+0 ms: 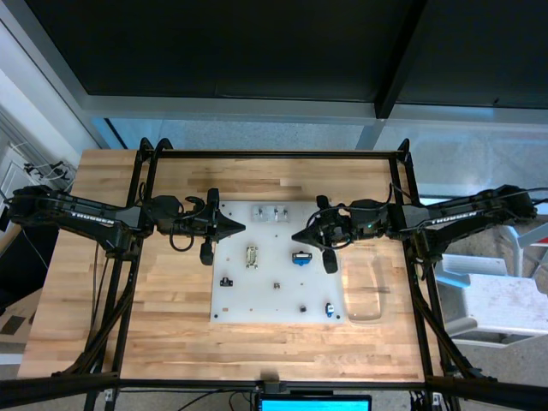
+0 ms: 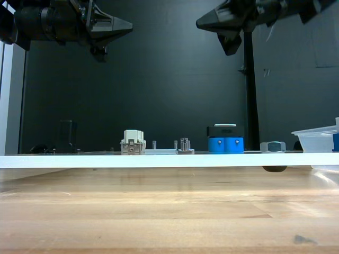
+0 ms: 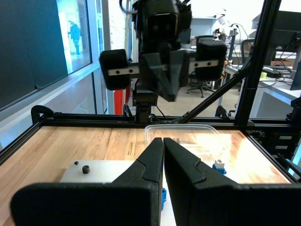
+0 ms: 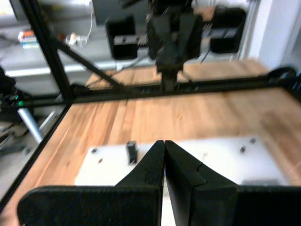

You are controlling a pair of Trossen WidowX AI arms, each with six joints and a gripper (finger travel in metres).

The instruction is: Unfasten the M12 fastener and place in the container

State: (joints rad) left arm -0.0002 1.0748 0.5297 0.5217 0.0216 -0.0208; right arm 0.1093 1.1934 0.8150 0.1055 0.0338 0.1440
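Wooden table point(image 1: 171, 342), dark wall point(image 2: 169, 79), perhaps windows point(image 3: 75, 42)

Container point(image 2: 316, 141) partly beyond the low view's right edge

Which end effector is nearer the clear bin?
The right end effector, above the board's right half; the left end effector hovers above its left half.

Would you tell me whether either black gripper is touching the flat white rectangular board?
No: the left gripper and right gripper both hang shut, well above the board.
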